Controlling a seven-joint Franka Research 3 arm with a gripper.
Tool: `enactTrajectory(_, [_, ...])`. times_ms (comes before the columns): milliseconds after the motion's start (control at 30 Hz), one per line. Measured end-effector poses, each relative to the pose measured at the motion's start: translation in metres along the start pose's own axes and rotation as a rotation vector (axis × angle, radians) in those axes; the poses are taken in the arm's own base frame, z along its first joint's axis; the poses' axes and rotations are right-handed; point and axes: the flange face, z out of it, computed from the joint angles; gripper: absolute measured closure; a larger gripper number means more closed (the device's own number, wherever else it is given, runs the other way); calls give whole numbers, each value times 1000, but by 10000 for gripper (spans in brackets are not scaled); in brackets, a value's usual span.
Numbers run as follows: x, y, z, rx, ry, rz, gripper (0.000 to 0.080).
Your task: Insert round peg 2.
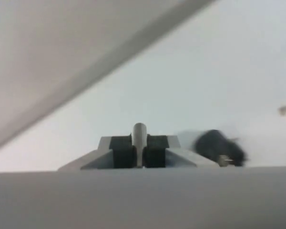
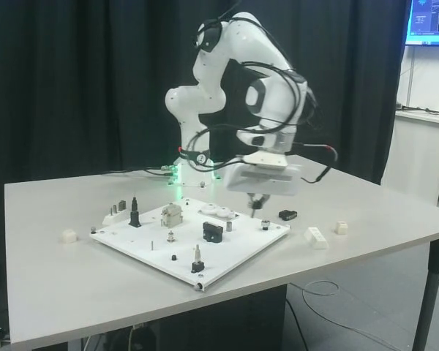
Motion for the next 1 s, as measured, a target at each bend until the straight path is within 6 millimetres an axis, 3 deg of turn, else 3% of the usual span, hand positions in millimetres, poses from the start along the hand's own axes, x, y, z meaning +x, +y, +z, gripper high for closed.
enactTrajectory(567, [78, 105, 23, -28, -34, -32, 741])
enactTrajectory(1000, [117, 182, 43, -33, -65, -65, 741])
